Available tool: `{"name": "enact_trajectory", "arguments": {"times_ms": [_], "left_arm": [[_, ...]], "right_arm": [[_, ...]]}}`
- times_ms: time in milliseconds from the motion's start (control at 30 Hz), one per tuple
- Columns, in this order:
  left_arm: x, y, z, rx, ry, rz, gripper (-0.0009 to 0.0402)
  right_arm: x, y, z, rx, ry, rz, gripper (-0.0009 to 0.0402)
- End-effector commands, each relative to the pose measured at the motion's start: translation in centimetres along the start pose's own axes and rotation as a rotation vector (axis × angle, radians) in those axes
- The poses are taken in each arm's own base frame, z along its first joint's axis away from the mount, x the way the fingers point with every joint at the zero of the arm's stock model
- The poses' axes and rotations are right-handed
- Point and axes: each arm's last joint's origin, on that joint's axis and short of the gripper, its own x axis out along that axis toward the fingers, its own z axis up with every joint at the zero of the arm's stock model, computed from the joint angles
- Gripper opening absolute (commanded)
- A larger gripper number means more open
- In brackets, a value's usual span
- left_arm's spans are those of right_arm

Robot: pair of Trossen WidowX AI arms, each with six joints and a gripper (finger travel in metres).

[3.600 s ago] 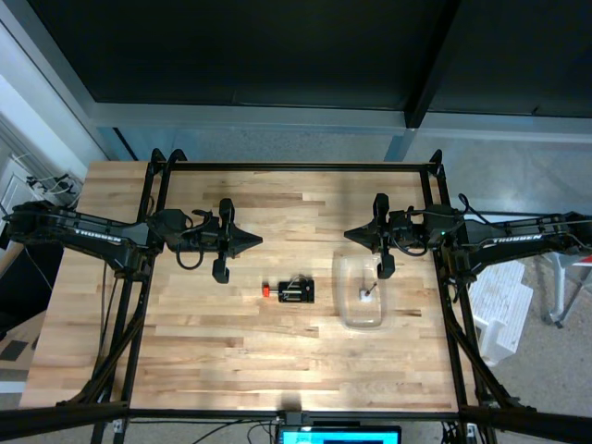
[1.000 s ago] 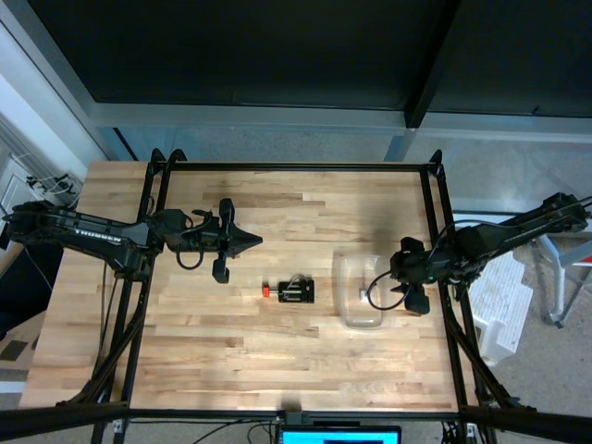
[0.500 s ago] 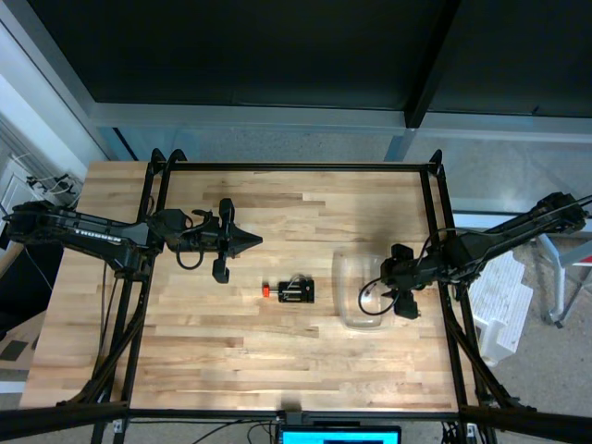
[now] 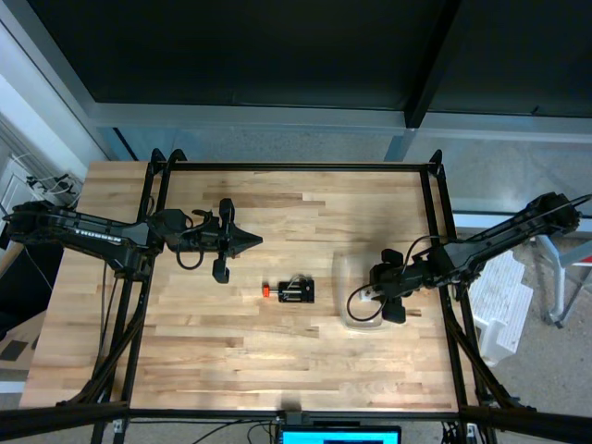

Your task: Pick the RCA connector and install on taskboard

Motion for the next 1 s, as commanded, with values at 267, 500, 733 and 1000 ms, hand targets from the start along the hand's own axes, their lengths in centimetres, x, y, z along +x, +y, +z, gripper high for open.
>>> {"name": "enact_trajectory", "arguments": {"times_ms": [267, 500, 733, 1000], "left_arm": [[0.0, 0.0, 0.0, 0.000, 0.000, 0.000, 0.0000], [0.0, 0.0, 0.0, 0.000, 0.000, 0.000, 0.0000], [0.0, 0.0, 0.0, 0.000, 0.000, 0.000, 0.0000], [0.0, 0.0, 0.0, 0.000, 0.000, 0.000, 0.0000]], "right_arm": [[1.6, 0.4, 0.2, -0.026, 0.023, -0.023, 0.0169], [2.4, 0.5, 0.3, -0.048, 0.039, -0.031, 0.0169], [2.5, 0.5, 0.3, -0.055, 0.043, -0.034, 0.0142], [2.5, 0.4, 0.3, -0.052, 0.043, -0.035, 0.0087]]}}
